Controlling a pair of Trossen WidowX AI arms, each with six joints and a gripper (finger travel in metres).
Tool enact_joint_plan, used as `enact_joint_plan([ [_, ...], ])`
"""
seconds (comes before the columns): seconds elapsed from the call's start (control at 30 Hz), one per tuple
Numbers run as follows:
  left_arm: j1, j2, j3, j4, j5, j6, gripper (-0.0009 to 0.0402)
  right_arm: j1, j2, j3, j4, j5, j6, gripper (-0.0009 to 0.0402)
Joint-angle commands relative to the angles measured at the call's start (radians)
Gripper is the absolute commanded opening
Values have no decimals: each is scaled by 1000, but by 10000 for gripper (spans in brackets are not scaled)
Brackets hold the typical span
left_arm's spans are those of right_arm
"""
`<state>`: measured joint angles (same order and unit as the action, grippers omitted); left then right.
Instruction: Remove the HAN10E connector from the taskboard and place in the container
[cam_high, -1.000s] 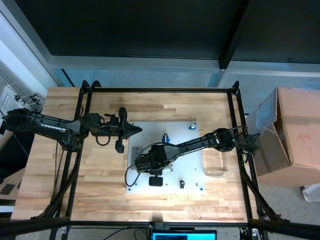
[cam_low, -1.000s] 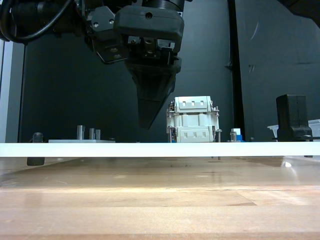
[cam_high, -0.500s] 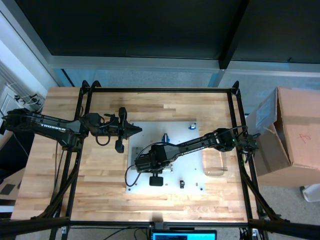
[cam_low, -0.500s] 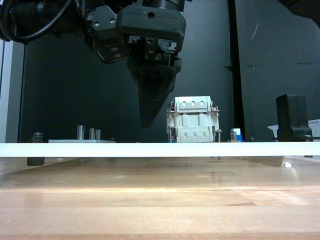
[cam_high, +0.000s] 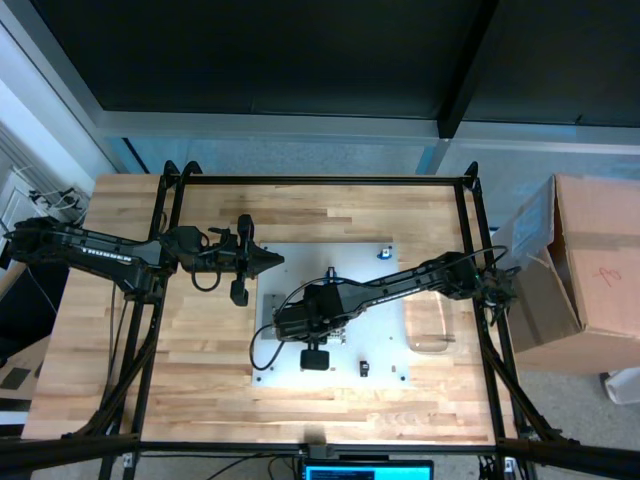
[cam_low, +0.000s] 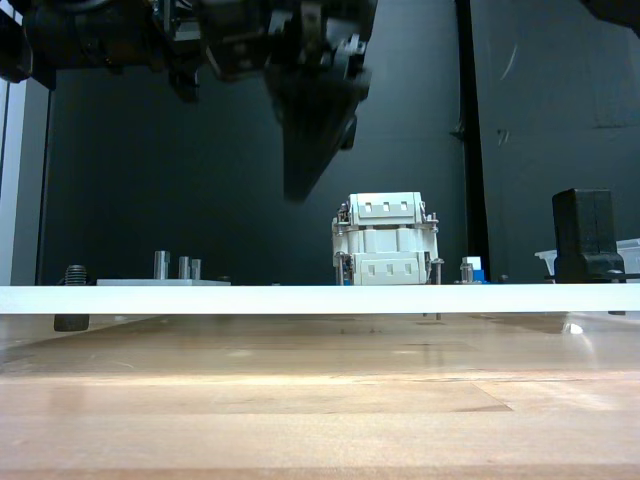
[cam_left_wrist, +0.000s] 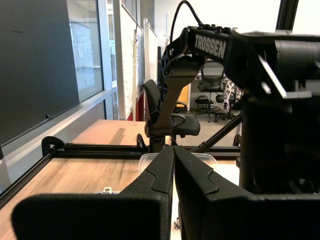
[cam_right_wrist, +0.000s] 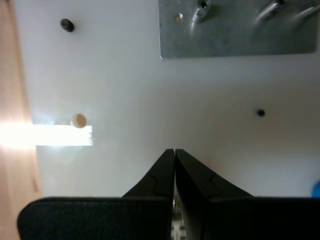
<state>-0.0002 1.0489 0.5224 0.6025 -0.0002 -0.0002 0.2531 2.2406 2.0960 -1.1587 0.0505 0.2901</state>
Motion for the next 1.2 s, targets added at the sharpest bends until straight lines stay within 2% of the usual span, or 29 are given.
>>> enact_joint_plan([
  [0.03,0,0,0,0,0,0,0,5,-37,0,-36,1,13,2],
  [0.4,0,0,0,0,0,0,0,16,-143,-4,-159,2,6,2],
  [0.63,0,0,0,0,0,0,0,17,-209,-81,-159,10,-11,2],
  [1.07,0,0,0,0,0,0,0,18,-220,-108,-142,9,-8,2],
  [1.2,0,0,0,0,0,0,0,19,-220,-108,-143,8,-11,29],
])
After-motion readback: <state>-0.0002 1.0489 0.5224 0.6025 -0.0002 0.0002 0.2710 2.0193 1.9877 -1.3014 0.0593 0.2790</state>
